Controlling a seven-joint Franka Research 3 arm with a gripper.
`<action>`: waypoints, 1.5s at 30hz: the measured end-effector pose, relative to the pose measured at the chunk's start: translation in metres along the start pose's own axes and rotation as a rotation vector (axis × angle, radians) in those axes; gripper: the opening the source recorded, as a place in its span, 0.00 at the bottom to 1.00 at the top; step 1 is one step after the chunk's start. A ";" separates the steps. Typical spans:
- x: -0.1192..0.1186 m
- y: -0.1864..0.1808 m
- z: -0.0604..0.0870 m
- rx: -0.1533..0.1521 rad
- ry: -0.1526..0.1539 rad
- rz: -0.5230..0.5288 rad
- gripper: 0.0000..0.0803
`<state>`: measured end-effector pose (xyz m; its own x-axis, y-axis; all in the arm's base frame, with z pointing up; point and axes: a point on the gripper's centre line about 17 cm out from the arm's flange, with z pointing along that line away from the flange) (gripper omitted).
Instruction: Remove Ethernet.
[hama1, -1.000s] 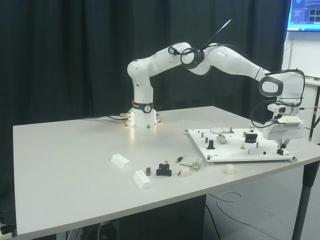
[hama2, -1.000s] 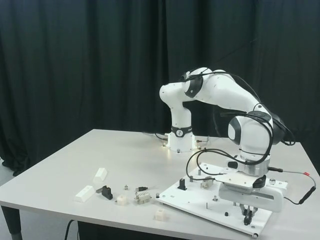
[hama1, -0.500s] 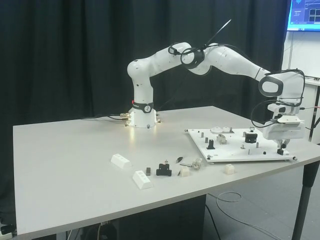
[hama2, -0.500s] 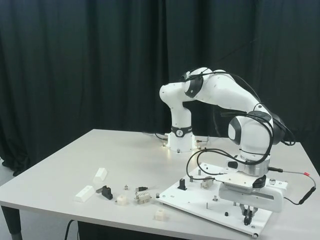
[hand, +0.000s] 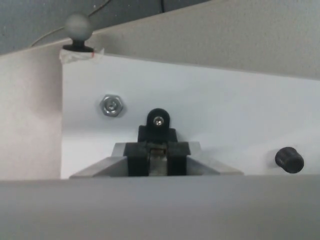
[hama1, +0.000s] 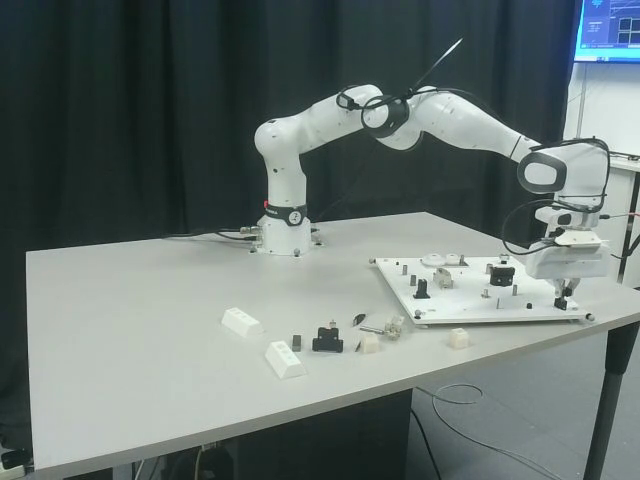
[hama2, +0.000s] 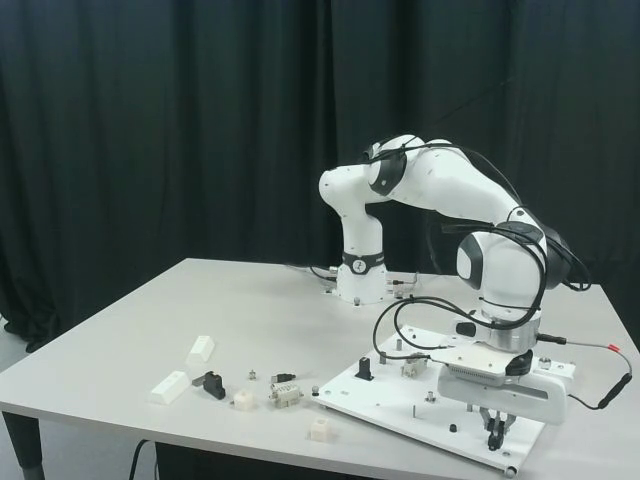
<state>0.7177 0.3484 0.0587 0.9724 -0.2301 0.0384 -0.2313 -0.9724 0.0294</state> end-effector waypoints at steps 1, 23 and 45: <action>0.000 0.000 0.000 0.000 0.000 0.001 0.10; 0.001 0.001 -0.007 -0.007 0.005 0.002 0.10; -0.001 0.008 -0.031 -0.024 -0.007 0.005 0.10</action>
<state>0.7137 0.3424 0.0901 0.9714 -0.2352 0.0321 -0.2367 -0.9701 0.0536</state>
